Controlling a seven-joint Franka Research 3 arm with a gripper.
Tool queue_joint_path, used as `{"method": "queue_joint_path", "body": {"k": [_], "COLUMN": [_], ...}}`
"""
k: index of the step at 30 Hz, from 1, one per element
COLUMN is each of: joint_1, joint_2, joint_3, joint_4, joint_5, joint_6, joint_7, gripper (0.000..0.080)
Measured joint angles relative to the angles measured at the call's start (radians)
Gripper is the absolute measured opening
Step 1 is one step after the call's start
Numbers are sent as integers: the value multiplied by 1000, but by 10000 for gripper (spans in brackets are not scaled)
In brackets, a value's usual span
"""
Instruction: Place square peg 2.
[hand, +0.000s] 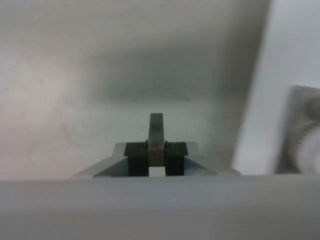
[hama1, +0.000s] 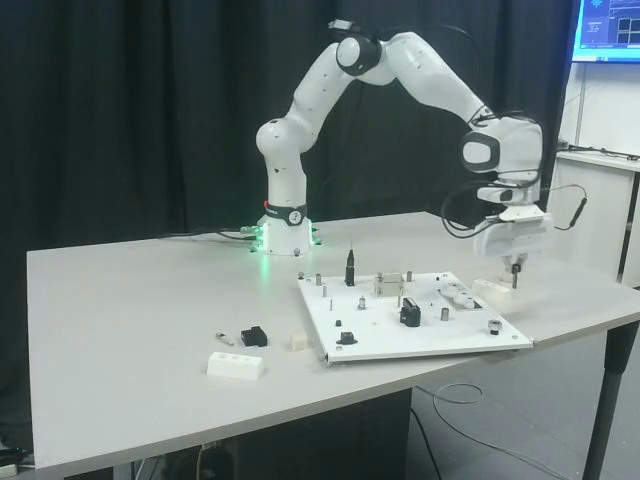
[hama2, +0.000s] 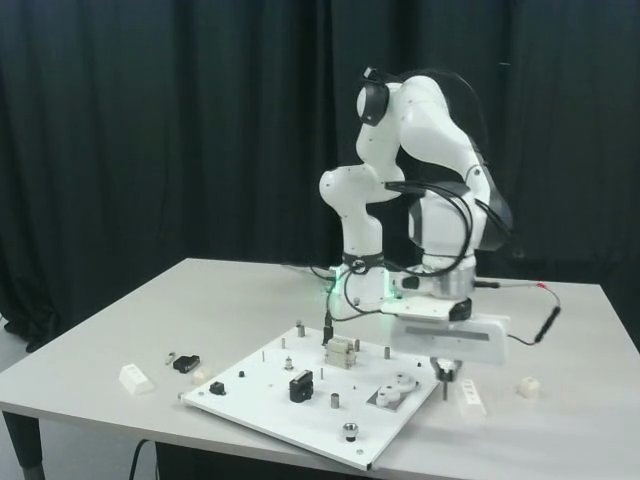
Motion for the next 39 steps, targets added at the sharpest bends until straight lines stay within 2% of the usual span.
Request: {"method": "queue_joint_path", "body": {"k": [6, 13, 20, 28, 29, 33, 34, 39], "joint_1": [18, 36, 47, 51, 51, 51, 51, 51], "joint_2": [53, 96, 121, 128, 128, 129, 129, 129], "joint_3": [7, 7, 7, 7, 7, 7, 7, 7], "joint_4": [43, 74, 94, 107, 109, 116, 117, 122], "joint_5": [0, 0, 0, 0, 0, 0, 0, 0], "joint_6": [-1, -1, -3, -22, -25, -37, -39, -47], "joint_7": [27, 53, 77, 108, 111, 115, 116, 121], "gripper": [65, 65, 65, 65, 432, 432, 692, 692]}}
